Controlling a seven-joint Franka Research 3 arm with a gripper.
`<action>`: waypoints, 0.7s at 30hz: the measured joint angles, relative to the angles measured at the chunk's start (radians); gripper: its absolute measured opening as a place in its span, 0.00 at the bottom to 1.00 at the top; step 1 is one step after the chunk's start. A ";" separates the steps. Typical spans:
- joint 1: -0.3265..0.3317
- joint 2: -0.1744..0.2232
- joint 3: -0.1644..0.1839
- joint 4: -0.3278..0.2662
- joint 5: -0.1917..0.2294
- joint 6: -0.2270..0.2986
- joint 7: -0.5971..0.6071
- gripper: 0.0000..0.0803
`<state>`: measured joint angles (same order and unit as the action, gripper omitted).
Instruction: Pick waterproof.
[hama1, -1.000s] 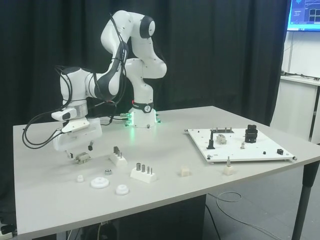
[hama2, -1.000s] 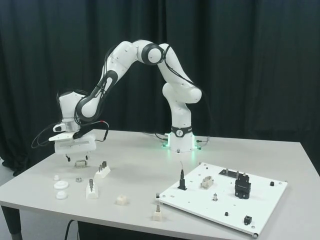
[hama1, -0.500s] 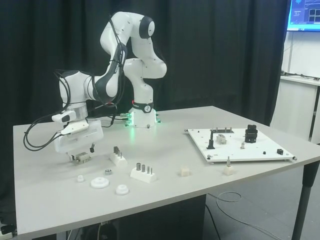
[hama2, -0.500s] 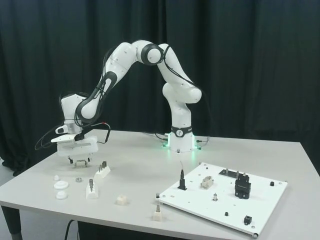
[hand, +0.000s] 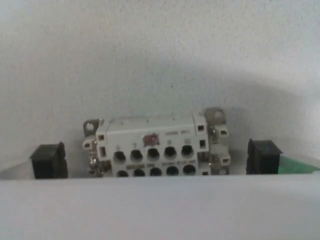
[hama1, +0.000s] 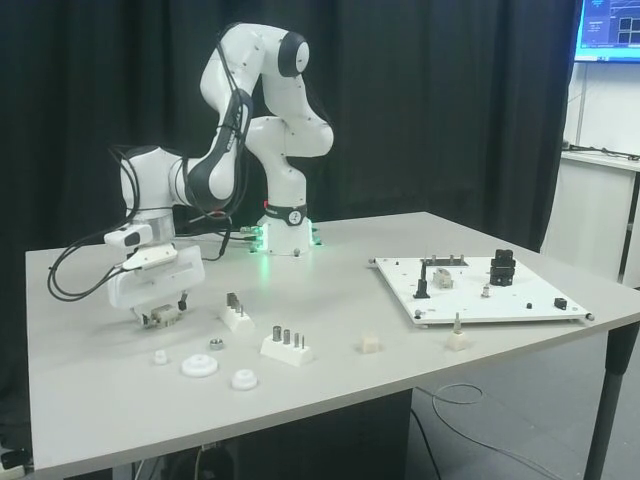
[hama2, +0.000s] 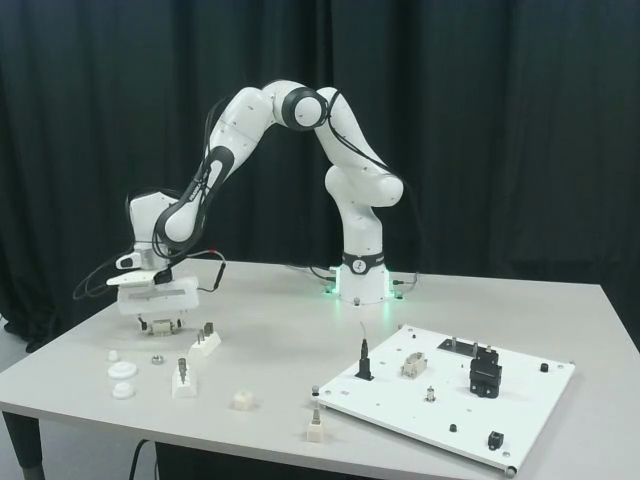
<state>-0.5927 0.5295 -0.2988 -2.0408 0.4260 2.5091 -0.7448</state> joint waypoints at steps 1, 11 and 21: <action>0.000 0.000 0.000 -0.004 0.005 0.005 -0.009 1.00; 0.000 0.000 -0.001 -0.030 0.055 0.038 -0.093 1.00; 0.001 0.000 -0.002 -0.033 0.098 0.040 -0.117 0.84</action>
<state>-0.5912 0.5290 -0.3010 -2.0742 0.5239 2.5493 -0.8613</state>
